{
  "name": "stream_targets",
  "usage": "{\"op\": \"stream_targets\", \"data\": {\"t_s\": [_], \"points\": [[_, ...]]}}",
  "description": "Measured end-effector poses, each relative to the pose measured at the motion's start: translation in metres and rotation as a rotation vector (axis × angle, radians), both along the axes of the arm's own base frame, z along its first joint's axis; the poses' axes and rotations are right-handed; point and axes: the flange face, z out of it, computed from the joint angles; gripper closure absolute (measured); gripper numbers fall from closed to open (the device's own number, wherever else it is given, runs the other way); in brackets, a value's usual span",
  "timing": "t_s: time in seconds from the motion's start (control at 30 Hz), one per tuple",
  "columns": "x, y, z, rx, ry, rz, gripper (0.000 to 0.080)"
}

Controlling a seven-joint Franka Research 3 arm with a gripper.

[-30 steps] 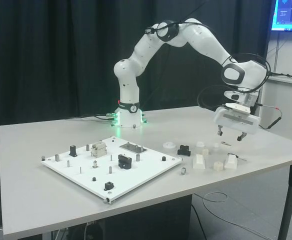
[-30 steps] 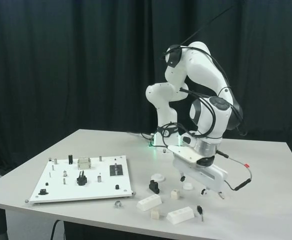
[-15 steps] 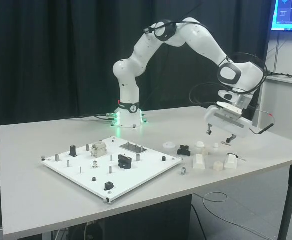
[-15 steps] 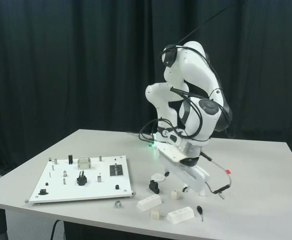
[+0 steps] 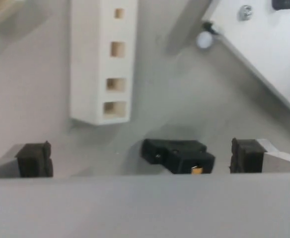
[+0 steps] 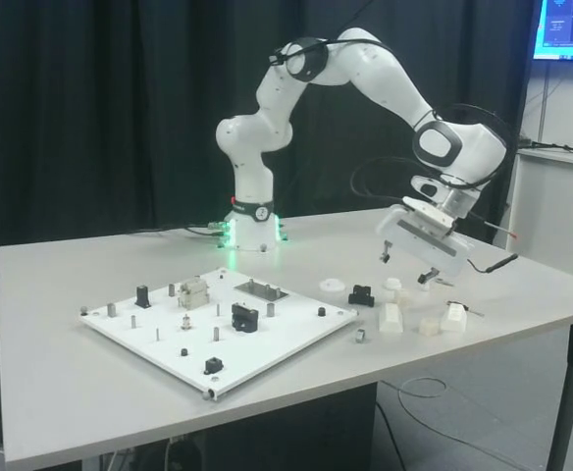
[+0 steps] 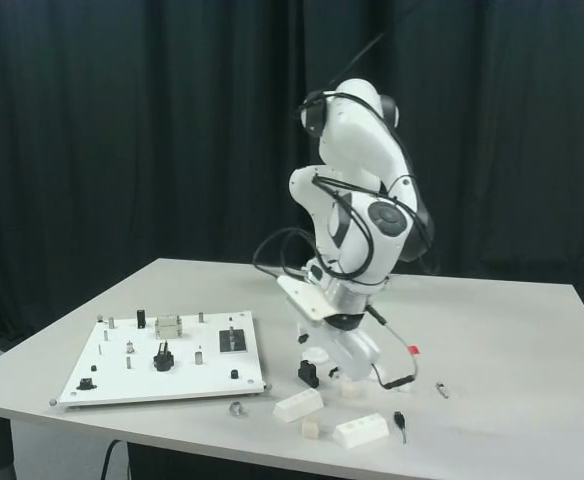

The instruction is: Remove waterproof.

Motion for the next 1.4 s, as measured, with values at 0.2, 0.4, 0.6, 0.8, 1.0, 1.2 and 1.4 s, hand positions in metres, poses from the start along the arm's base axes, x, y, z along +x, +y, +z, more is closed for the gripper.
{"op": "stream_targets", "data": {"t_s": [0.2,0.4,0.6,0.8,1.0,1.2,1.4], "points": [[-0.001,-0.023,0.000,0.030,0.023,-0.021,0.0003],[-0.004,-0.044,-0.001,0.036,0.035,-0.052,0.0003],[-0.010,-0.064,-0.004,0.012,0.044,-0.093,0.0003],[-0.020,-0.089,-0.006,-0.019,0.054,-0.124,0.0003],[-0.028,-0.115,-0.004,-0.038,0.063,-0.147,0.0003],[-0.034,-0.142,-0.002,-0.047,0.055,-0.176,0.0003],[-0.038,-0.175,0.000,-0.061,0.038,-0.213,0.0003]]}}
